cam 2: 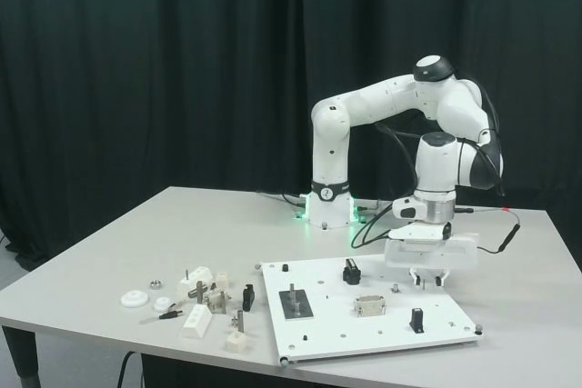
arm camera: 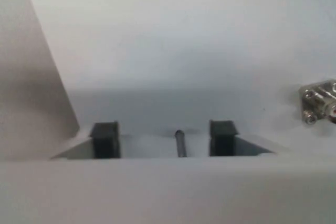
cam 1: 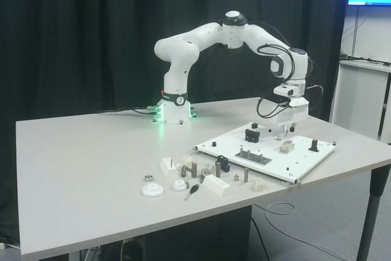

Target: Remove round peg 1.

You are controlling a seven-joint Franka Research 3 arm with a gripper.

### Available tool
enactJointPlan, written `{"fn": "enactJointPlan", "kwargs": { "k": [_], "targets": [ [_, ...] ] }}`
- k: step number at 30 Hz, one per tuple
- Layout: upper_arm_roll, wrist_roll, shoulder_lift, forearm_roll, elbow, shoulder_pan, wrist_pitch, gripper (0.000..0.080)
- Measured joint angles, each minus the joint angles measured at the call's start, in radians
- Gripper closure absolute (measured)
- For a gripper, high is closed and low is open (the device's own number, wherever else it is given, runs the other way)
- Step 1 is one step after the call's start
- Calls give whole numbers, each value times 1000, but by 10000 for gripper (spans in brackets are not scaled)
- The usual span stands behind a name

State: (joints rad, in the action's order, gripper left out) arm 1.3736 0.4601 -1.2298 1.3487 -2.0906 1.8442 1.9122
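Metal connector (arm camera: 321, 102) (edge-cropped)

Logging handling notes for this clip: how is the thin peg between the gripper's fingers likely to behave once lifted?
The peg looks like a slim, rigid rod, so probably stiff and light. Its round shaft may slip between the open black fingers unless centred. Laid on the white board, it would likely roll.
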Motion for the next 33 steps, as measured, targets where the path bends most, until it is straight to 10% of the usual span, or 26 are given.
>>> {"fn": "enactJointPlan", "kwargs": {
  "k": [4, 5, 11, 12, 33],
  "targets": [
    [0, 0, 0, 0, -2, -3, 1, 270],
    [0, 0, 0, 0, -2, -4, 1, 614],
    [-2, 0, 0, -1, -4, -8, 3, 614],
    [-2, 0, 0, -1, -4, -8, 3, 746],
    [13, 0, 15, -24, -4, -3, 0, 771]
  ]
}}
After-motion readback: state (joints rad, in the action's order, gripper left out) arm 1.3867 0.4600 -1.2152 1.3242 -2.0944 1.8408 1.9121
